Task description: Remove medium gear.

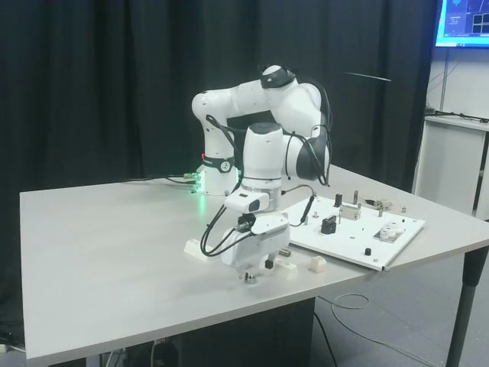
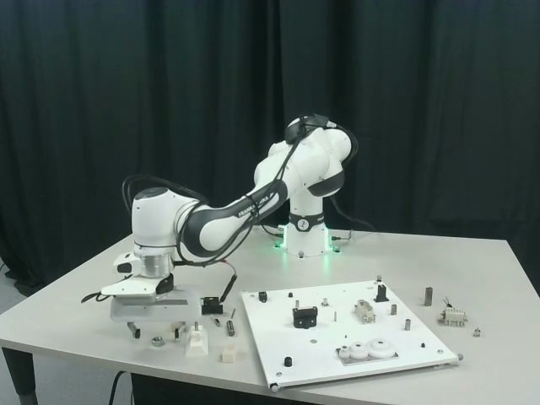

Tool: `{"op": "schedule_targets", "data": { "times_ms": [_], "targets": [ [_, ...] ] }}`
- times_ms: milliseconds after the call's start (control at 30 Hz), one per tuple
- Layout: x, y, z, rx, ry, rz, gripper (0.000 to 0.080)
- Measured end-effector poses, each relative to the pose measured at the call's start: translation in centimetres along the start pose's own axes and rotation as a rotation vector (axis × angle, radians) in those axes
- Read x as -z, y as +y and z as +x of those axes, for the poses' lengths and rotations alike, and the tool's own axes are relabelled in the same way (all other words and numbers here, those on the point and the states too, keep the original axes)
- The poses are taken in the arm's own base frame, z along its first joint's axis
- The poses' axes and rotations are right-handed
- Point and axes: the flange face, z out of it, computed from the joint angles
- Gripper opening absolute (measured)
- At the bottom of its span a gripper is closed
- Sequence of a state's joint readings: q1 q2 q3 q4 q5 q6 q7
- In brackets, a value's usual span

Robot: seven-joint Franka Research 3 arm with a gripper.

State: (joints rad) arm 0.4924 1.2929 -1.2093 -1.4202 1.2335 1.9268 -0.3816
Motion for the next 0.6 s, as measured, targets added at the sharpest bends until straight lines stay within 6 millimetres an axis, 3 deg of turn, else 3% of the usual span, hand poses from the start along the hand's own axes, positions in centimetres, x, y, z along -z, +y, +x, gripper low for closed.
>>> {"op": "schedule_targets", "data": {
  "times_ms": [300, 600],
  "targets": [
    [2.2, 0.1, 0.3, -0.012, -0.022, 0.004, 0.0796],
    [3.1, 0.0, 0.5, -0.011, -0.026, 0.003, 0.08]
  ]
}}
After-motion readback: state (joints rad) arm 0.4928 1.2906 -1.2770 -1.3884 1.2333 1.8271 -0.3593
